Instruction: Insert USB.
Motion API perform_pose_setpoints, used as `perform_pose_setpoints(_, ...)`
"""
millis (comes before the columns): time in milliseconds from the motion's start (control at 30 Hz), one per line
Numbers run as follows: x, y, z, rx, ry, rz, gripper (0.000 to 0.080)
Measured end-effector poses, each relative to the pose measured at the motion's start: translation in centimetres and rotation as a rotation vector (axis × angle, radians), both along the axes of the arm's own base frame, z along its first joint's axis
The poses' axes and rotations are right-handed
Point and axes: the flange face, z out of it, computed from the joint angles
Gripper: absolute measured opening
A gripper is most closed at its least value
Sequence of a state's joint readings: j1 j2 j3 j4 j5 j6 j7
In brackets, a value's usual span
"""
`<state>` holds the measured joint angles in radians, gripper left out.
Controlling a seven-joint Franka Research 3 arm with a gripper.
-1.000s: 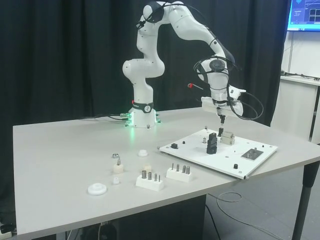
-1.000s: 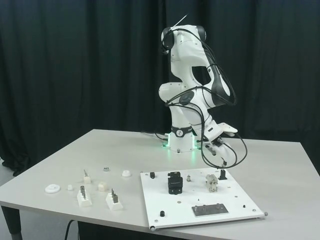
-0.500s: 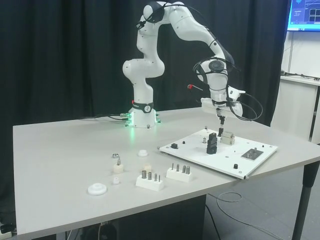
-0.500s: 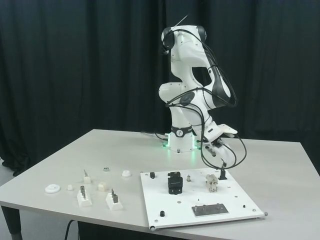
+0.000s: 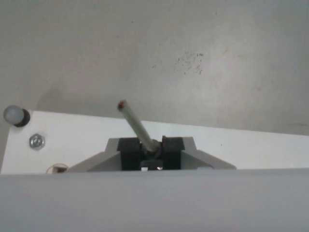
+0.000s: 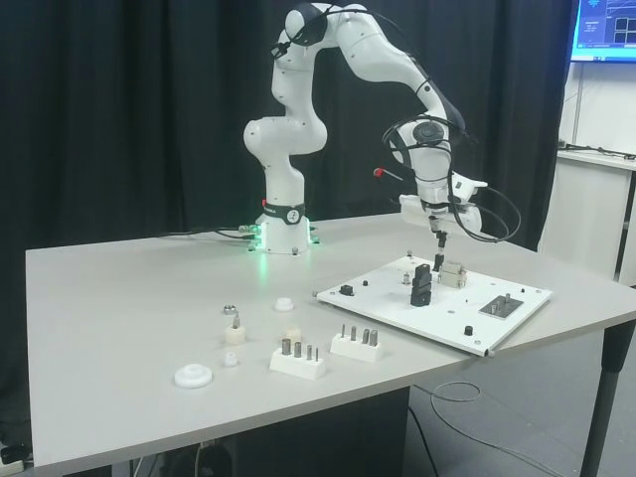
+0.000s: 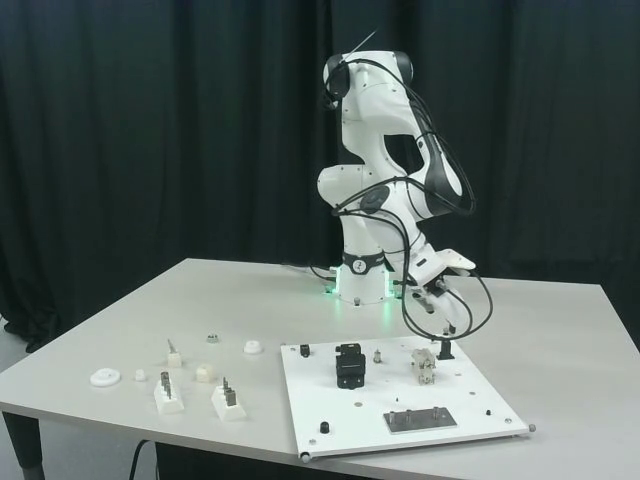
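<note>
The end effector (image 6: 440, 236) hangs just above the white board (image 6: 397, 308), over the board edge that faces the arm's base. It is not touching anything on the board. In the wrist view its 2 black fingers (image 5: 128, 153) are clenched on a small piece, which I take to be the USB plug (image 5: 149, 154). A thin grey stem (image 5: 133, 121) slants out from between them. So the task's thing is in the grasp, in the air, and not yet seated.

Below it, on that side of the board, stand a short black post (image 7: 445, 349) and, just beside it, a small grey block (image 7: 424, 365). A larger black block (image 7: 349, 365) sits nearer the board's middle, and a flat grey plate (image 7: 420, 420) lies toward the board edge farthest from the base. I cannot tell which of these parts holds the socket. The post or the grey block looks likeliest, as they lie nearest under the fingers.

To do this step well:
1. Square the plug to the socket mouth before going down. A USB plug allows almost no twist or tilt.
2. Centre it from above, then descend straight and slowly.
3. Keep the grip firm so the plug does not pivot between the pads on contact.
4. If it meets resistance early, back off and re-align instead of pushing. A skewed push could jam the plug or shift the board on the worktop (image 6: 129, 298).
5. Let go only once it is fully seated.
</note>
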<state>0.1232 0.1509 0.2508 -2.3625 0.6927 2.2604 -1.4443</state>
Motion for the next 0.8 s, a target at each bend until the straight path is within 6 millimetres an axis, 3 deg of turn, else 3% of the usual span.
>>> perform_pose_setpoints(800, -0.22, 0.37, 0.02, -0.013, -0.018, -0.018, 0.0091)
